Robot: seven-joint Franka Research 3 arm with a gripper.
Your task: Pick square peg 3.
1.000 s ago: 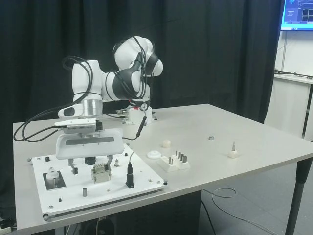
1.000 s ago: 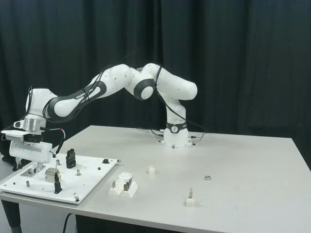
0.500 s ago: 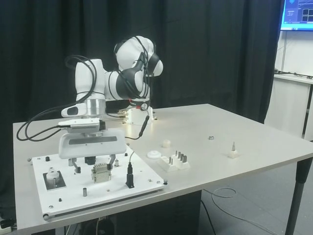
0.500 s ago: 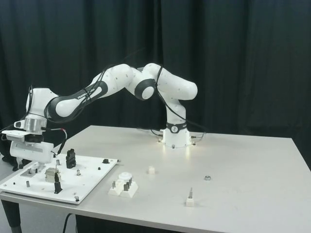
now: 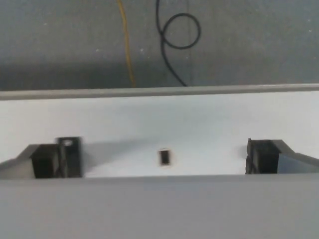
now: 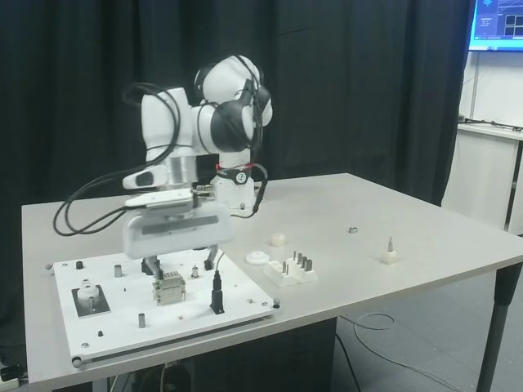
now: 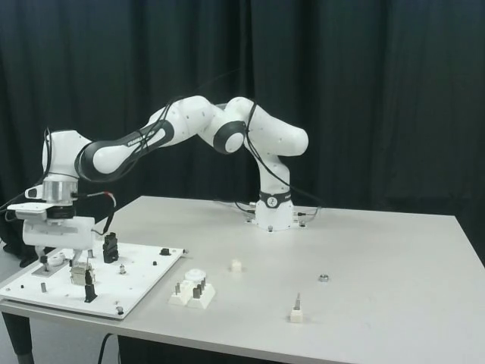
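Square peg 3 cannot be singled out: several short grey pegs (image 6: 301,260) stand upright in a white peg holder (image 6: 292,274) on the grey table (image 6: 392,212), just beside the near right corner of a white board (image 6: 245,298), and no marking distinguishes one from another. None of them is touched. The gripper (image 6: 183,263) hangs low over the middle of the board, well apart from the holder, its white hand level and pointing straight down. In the wrist view the gripper (image 5: 159,159) shows both black fingers (image 5: 50,160) spread to their widest, with nothing between them except bare board and a small dark slot (image 5: 164,157). In the second room view the gripper (image 7: 68,259) sits over the left part of the board (image 7: 144,282), with the holder (image 7: 192,296) off to the side. Below the hand stands a grey metal block (image 6: 167,290); a black upright connector (image 6: 217,298) stands nearer the board's front edge, and a white round part (image 6: 86,296) rests on a grey plate at the far left. On the table beyond the holder lie a white toothed disc (image 6: 257,259), a small white cylinder (image 6: 278,240), a small ring (image 6: 353,230) and a single peg in its own white base (image 6: 390,255). A black cable loop (image 5: 179,30) lies on the floor past the board's edge.
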